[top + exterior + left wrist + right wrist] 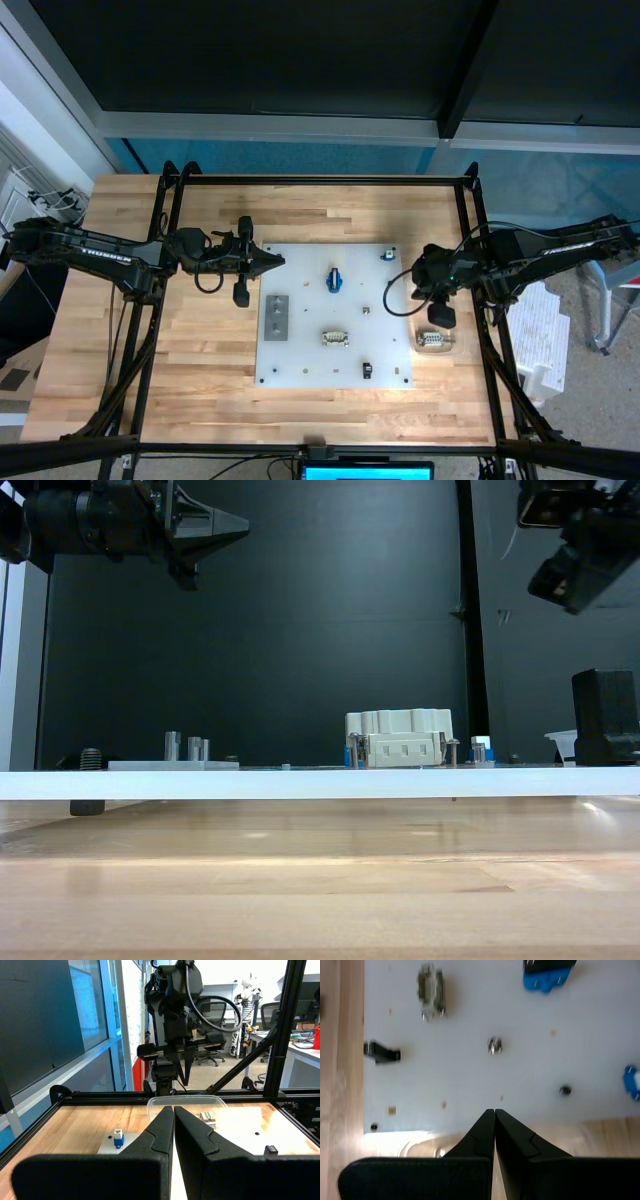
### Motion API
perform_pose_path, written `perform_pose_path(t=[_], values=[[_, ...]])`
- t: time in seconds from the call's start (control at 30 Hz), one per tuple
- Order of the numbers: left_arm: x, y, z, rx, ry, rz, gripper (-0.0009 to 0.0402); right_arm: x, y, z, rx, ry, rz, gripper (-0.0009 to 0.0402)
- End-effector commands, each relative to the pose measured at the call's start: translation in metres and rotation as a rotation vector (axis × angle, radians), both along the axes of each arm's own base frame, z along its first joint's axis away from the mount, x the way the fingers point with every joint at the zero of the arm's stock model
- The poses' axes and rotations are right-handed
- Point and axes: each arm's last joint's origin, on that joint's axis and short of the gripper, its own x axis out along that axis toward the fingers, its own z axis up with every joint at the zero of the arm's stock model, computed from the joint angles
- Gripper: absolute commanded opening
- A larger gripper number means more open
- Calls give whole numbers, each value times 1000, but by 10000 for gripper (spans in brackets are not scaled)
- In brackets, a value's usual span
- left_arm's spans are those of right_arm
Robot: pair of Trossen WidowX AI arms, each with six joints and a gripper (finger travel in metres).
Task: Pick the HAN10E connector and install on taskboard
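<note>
My right gripper (494, 1111) hung with its fingers pressed together above the right edge of the taskboard (310, 280), over the clear tray (457, 348) that sat on the table just off that edge. The HAN10E connector (432, 339) lay inside the tray, beside the taskboard's near-right corner, below the gripper and slightly to its near side. The right wrist view did not show it, only the tray's rim under the fingers. From above, its long axis appeared to run across the table, square to the taskboard's right edge, though it was too small for me to be sure. On the taskboard, toward its near edge and about mid-width, stood a beige mating base (335, 339), which I judged to be the seat. My left gripper (278, 262), fingers likewise together, hovered high over the taskboard's left edge, pointing inward and well apart from the tray. The right arm was plainly the nearer. I judged its next job was to open, drop toward the tray and close across the connector's short width.
</note>
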Motion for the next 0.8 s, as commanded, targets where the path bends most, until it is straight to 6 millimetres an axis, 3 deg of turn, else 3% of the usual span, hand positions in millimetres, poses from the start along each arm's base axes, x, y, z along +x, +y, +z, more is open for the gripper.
perform_pose_path(t=[0.03,0.8], values=[[0,0,0,0,0,0,1,-3,5,-4,-16,51,22,0],[0,0,0,0,0,0,1,1,61,-42,-76,361,100,0]])
